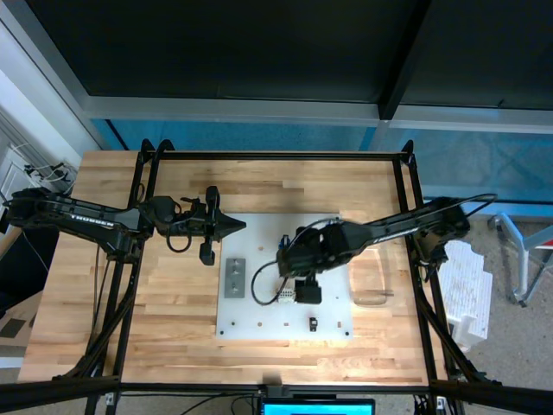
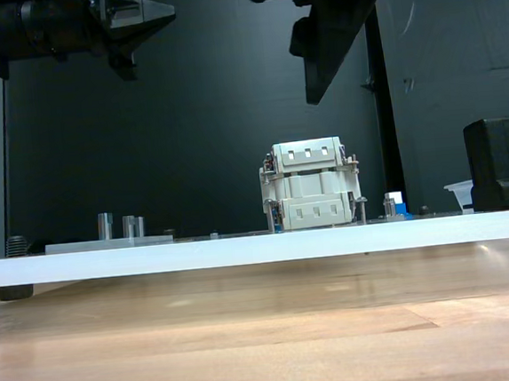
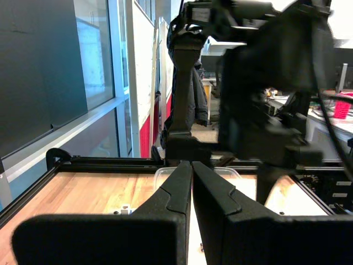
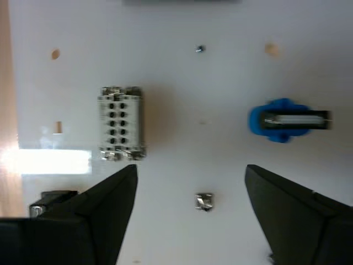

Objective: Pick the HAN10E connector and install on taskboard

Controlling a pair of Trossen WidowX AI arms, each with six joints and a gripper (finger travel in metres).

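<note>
Looking at the right wrist view, we find the right gripper (image 4: 190, 171) with its two black fingers spread wide and nothing between them. It hangs over the taskboard (image 4: 220, 83), which lies at the middle of the bench (image 1: 130, 303). The HAN10E connector (image 4: 121, 124) rests on the white board near its middle. It sits just beyond one fingertip and outside the gap, with no contact.

In the low view we see the connector as two stacked pale sections standing upright on the board. The right gripper is well above it and apart from it.

On the same board we note:
- a blue part (image 4: 281, 120), well apart from the connector;
- a small metal fitting (image 4: 204, 201), between the two fingers in the wrist view;
- a grey metal block (image 1: 235, 277), near the board's left edge;
- a black block (image 1: 308, 292), near the connector on the side toward the board's right edge.

We find the left gripper (image 1: 235, 225) raised above the board's far-left corner. Its fingers are pressed together and hold nothing. A clear tray (image 1: 373, 278) lies on the bench just beside the board's right edge.
</note>
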